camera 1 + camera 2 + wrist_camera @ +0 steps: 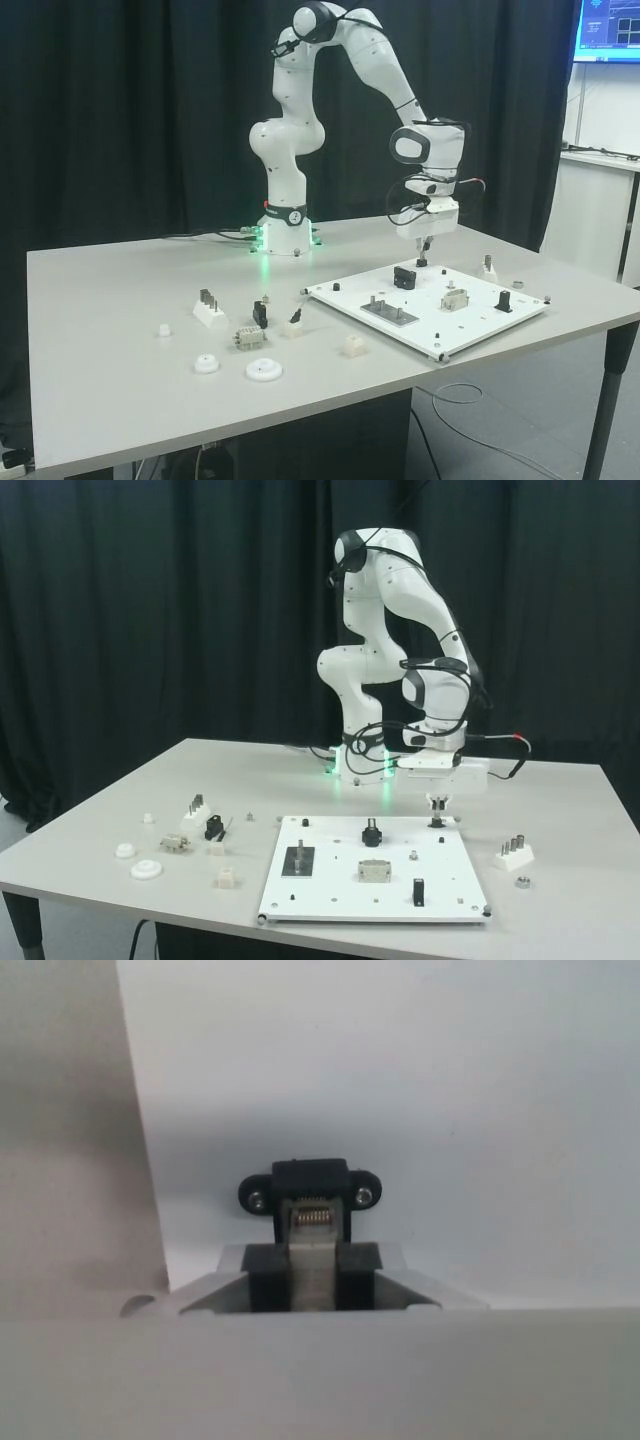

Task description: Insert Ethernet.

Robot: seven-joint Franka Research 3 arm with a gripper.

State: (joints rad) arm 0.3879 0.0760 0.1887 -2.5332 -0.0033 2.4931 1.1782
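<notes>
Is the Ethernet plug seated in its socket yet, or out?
Out. The Ethernet plug, held in the claw, sits short of the black socket; its contacts show.

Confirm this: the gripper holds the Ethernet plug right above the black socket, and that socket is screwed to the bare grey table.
Not quite. The gripper does hold the Ethernet plug at the black socket, but the socket is mounted on the white board lying on the grey table. The second room view shows it.
</notes>
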